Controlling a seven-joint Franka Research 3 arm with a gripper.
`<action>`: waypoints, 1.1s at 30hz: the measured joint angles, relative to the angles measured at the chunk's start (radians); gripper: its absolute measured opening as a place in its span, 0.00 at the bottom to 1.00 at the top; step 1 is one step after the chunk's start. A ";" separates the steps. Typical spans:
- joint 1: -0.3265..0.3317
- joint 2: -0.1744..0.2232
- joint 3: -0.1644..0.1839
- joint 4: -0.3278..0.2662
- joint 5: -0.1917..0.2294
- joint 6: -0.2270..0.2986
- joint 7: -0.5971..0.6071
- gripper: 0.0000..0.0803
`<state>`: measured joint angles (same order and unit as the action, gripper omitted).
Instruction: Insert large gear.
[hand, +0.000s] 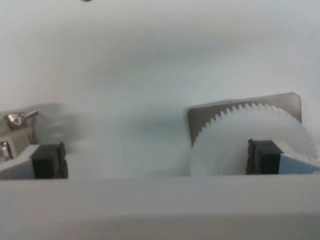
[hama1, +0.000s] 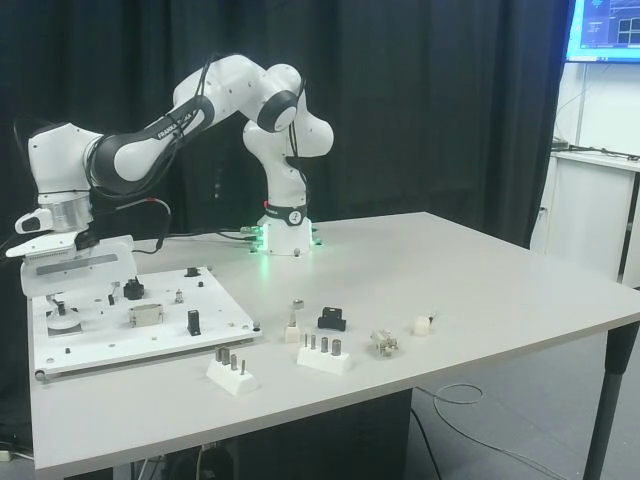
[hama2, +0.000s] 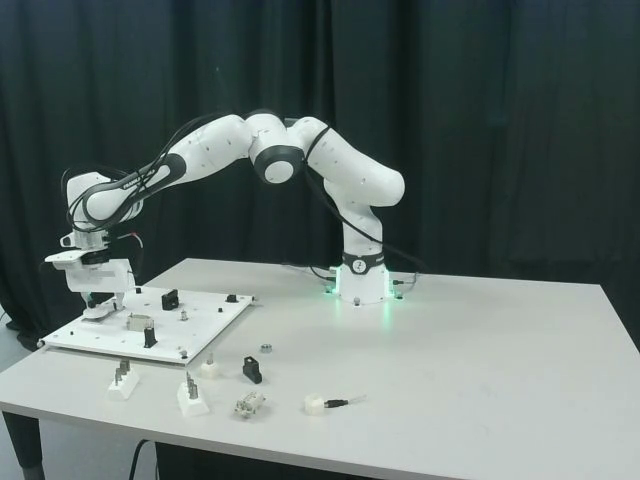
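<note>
The end effector (hand: 155, 160) hangs open over the white board (hama1: 140, 330). One fingertip (hand: 262, 157) apparently touches the large gear (hand: 250, 142).

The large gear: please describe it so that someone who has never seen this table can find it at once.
Find the white board at the end of the grey table far from the arm's base. The gripper hangs over the board's outer end, and the large gear sits between its fingers. It is a white toothed disc, unlike the small metal pegs and black blocks nearby.
</note>
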<state>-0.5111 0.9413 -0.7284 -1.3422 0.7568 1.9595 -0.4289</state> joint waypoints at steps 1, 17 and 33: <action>0.000 0.000 -0.001 -0.001 0.000 0.000 0.000 1.00; 0.000 -0.006 -0.003 -0.012 -0.004 0.000 -0.013 1.00; 0.000 -0.008 -0.003 -0.016 -0.004 0.000 -0.029 1.00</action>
<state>-0.5111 0.9331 -0.7315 -1.3585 0.7532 1.9600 -0.4584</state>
